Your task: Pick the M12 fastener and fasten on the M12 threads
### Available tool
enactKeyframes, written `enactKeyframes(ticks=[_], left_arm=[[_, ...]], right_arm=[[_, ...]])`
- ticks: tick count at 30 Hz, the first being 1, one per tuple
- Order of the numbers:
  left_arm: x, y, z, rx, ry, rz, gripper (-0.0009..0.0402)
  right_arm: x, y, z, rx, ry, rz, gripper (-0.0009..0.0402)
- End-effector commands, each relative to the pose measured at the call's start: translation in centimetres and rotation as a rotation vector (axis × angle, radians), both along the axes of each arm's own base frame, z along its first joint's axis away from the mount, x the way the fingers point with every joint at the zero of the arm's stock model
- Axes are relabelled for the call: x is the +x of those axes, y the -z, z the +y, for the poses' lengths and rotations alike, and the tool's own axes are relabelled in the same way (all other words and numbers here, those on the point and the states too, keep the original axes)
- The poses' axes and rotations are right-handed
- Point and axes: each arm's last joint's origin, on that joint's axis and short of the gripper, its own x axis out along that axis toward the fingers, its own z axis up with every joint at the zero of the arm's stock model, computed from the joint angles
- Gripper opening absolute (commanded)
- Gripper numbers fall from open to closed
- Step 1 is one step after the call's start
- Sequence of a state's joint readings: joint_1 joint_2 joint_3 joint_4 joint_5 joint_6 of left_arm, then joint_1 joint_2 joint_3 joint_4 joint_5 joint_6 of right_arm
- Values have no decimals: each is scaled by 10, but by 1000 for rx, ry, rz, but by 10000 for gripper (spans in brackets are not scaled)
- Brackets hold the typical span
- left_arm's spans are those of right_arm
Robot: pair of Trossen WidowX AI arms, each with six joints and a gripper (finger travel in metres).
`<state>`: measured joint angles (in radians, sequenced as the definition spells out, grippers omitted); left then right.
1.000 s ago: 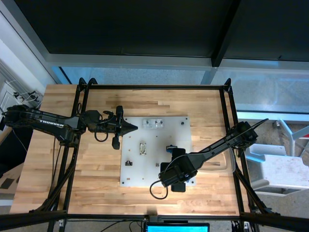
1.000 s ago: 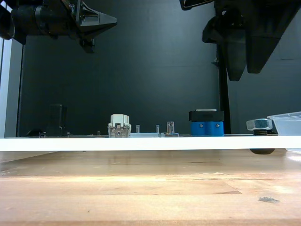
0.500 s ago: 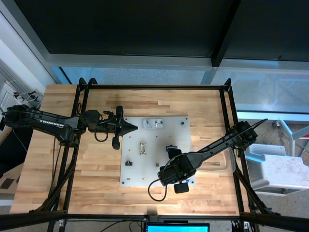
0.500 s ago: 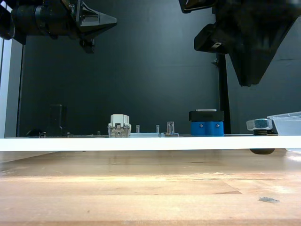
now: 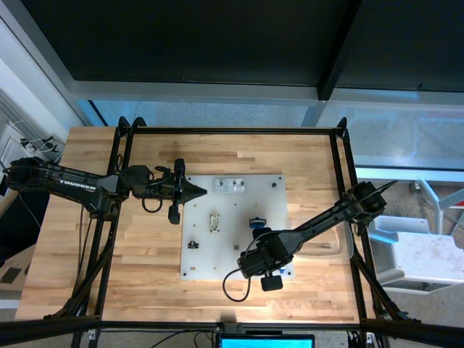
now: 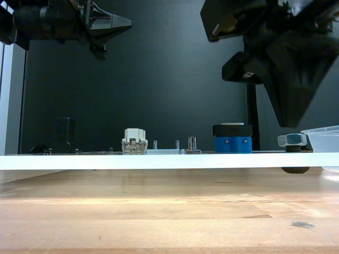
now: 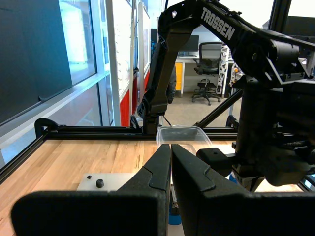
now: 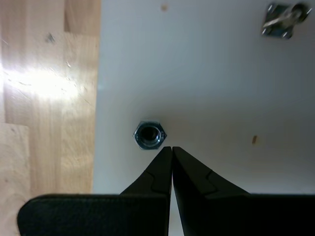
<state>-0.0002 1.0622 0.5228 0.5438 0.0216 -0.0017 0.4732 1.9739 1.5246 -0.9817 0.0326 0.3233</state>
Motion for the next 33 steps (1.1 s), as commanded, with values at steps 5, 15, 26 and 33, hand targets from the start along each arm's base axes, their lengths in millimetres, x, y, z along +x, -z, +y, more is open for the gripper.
enactKeyframes(ticks=[5,15,26,33], left_arm=[[0,0,0,0,0,0,0],[0,0,0,0,0,0,0],[0,0,0,0,0,0,0],[0,0,0,0,0,0,0]], right_arm=[[-1,7,-2,-24,9,-12,0],[0,10,1,48,-10,28,0],[-4,2,1,153,-63,97,0],[-3,-7,-6,18,-4,6,0]])
